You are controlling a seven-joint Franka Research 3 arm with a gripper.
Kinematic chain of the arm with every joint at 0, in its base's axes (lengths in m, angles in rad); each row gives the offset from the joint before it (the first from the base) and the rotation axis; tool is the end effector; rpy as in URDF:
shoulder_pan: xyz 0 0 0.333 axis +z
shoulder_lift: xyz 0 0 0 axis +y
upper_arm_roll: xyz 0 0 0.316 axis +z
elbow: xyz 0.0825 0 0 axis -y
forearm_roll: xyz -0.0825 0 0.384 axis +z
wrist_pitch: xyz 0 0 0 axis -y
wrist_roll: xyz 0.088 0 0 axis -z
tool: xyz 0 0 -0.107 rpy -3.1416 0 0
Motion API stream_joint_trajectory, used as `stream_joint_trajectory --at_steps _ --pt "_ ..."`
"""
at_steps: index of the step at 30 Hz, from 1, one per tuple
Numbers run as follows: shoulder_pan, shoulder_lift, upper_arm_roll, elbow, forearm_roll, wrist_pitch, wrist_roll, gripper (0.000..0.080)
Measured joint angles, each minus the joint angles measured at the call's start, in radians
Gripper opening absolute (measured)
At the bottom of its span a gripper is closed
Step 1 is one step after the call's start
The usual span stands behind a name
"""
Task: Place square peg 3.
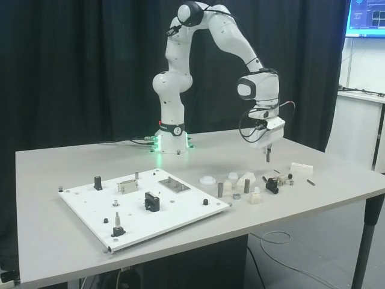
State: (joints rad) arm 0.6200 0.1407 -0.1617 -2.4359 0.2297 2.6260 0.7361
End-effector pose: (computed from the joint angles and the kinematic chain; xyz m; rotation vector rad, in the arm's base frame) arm 0.4460 0.2128 0.2523 -2.9483 0.7101 0.0151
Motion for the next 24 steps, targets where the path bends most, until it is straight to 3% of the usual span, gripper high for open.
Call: stream_joint_trajectory --at_steps 8,24 --pt "0.006 0.040 0.000 0.006 0.000 0.035 0.006 0.0072" --pt "0.006 0.081 0.000 0.011 -0.003 0.074 0.006 0.0072"
